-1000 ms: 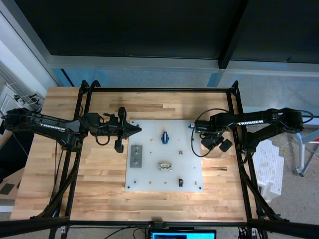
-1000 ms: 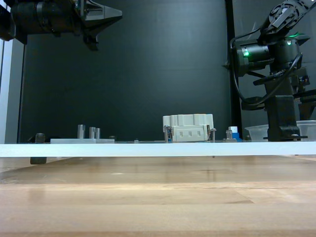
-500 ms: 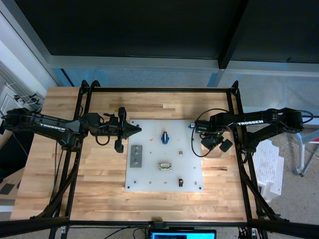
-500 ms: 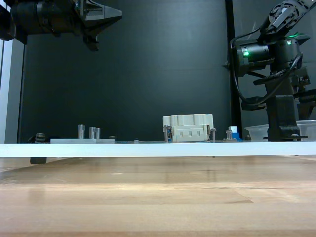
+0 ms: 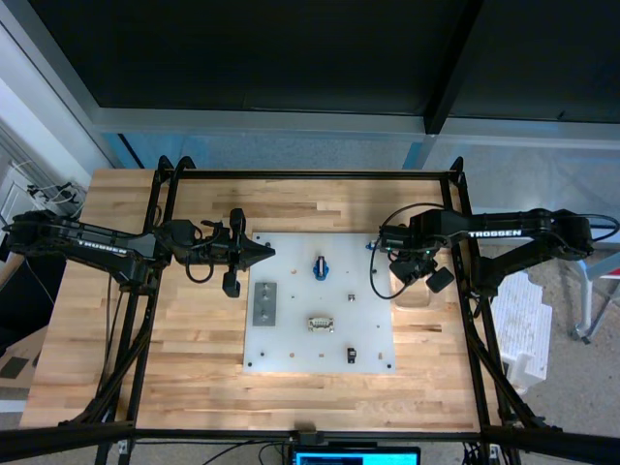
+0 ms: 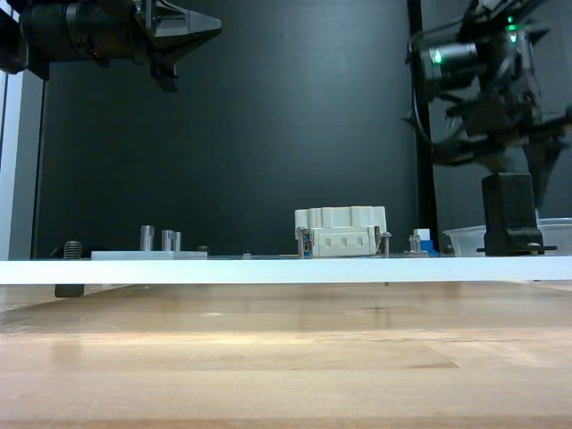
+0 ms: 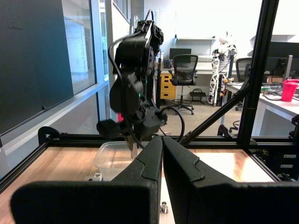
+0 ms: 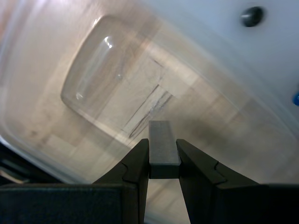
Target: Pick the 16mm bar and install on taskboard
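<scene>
The 16mm bar [image 8: 162, 137] is a short dull-grey metal piece, and my right gripper [image 8: 163, 156] is shut on it, its end sticking out past the fingertips. The gripper hangs above a clear plastic container [image 8: 112, 93]. Seen from above, the right gripper [image 5: 403, 275] is just off the right edge of the white taskboard [image 5: 291, 349]. My left gripper [image 5: 265, 251] is shut on nothing and hovers high over the board's far left corner, pointing right. Its closed tips [image 7: 162, 140] face the right arm.
On the board sit a grey two-hole block [image 5: 264, 302], a blue knob [image 5: 321, 266], a beige connector [image 5: 320, 323] and small black fittings [image 5: 353, 355]. The clear container [image 5: 412, 291] rests on the wood beside the board. A black frame rims the table.
The right arm's wrist has risen and tilted over the container, with the bar still held. The left arm has not moved.
</scene>
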